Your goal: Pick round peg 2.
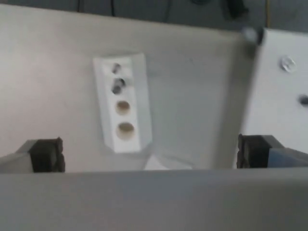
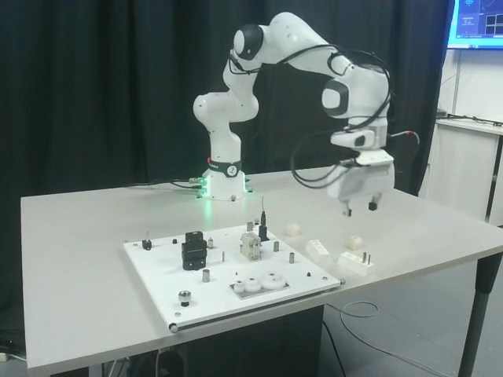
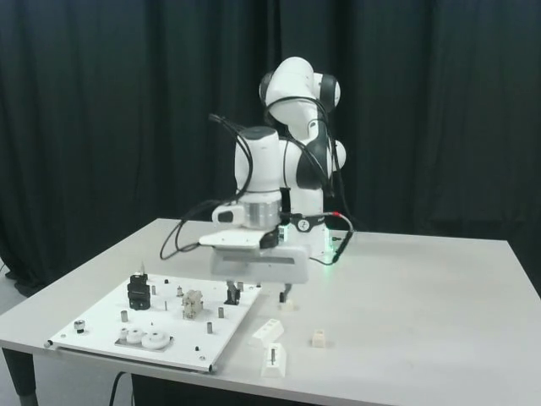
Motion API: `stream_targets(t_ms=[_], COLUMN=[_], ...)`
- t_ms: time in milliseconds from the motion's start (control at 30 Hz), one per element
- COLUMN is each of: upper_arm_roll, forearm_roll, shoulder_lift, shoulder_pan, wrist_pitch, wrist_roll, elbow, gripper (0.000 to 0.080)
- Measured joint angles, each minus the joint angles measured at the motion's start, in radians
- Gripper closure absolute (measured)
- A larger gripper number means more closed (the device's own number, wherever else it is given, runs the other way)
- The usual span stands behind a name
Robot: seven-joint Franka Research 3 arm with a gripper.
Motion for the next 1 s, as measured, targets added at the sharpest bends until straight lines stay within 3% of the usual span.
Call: stream_targets(t_ms=[500, 733, 1000], upper_arm_roll=[0.025, 0.025, 0.023], forearm_roll=[0.004, 0.004, 0.004], shoulder_lift=[0.184, 0.248, 0.293], shoulder_pan=[0.004, 0.002, -0.001], wrist_pitch=[0.005, -0.054, -0.13], wrist_roll=[-0.082, -0.142, -0.146], elbow=[0.173, 0.253, 0.327], gripper=[0.0003, 0.0003, 0.0003])
